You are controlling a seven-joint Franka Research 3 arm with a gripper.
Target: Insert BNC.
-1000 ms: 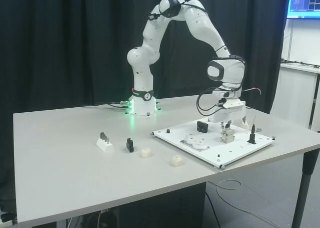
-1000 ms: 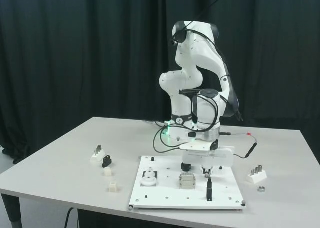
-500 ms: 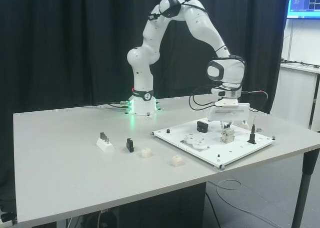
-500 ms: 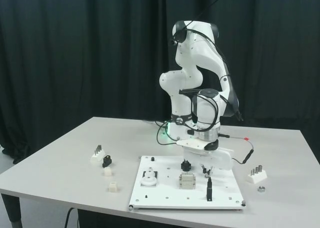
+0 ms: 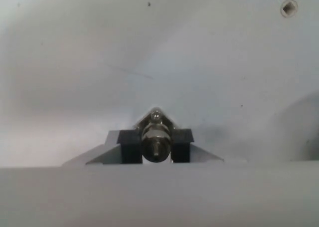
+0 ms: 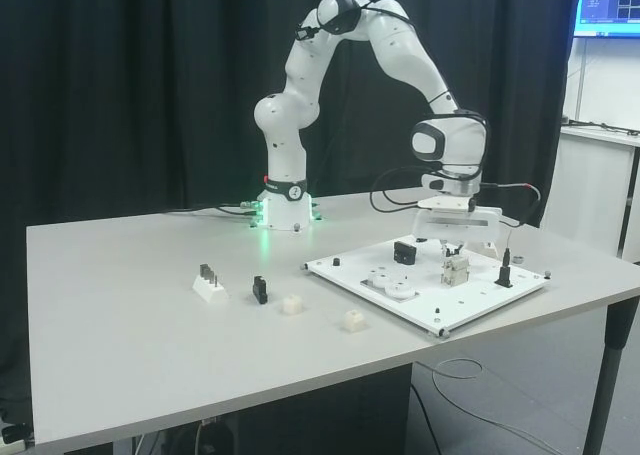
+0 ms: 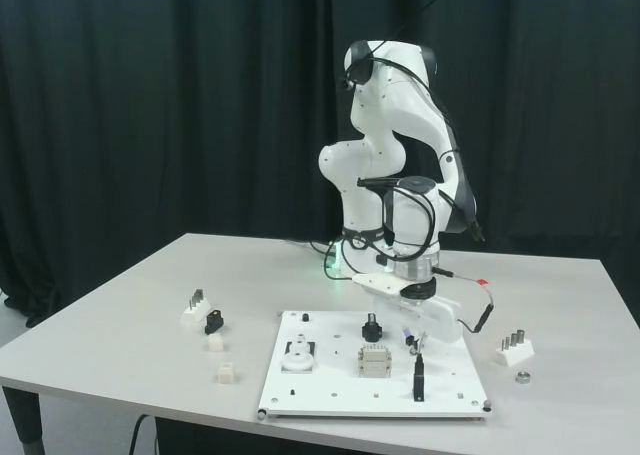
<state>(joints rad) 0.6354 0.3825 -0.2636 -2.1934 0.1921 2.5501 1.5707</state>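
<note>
In the wrist view my gripper [image 5: 156, 146] is shut on a metal BNC plug [image 5: 156, 137], which sits between the two black pads [image 5: 130, 147] and points down at the white board [image 5: 209, 62]. In the room views the gripper [image 6: 455, 241] [image 7: 410, 339] hangs low over the back of the white board [image 6: 480, 300] [image 7: 330, 395]. It is just above a small grey block [image 6: 456, 269] [image 7: 374, 361], beside a black round socket [image 7: 371, 329] and behind a black upright post [image 6: 505, 271] [image 7: 418, 380]. The plug's cable [image 7: 478, 320] loops away from the hand.
A white gear [image 6: 392, 283] and a black block [image 6: 405, 251] stand on the board. On the table lie a white pin holder [image 6: 209, 281], a black clip [image 6: 259, 290] and two white cubes [image 6: 291, 304] [image 6: 352, 320]. Another pin holder [image 7: 512, 347] and a small ring [image 7: 521, 377] lie beyond the board.
The wrist has turned about its upright axis over the board, swinging the hand's bar and the trailing cable round. The plug stays held, and the board's parts have not moved.
</note>
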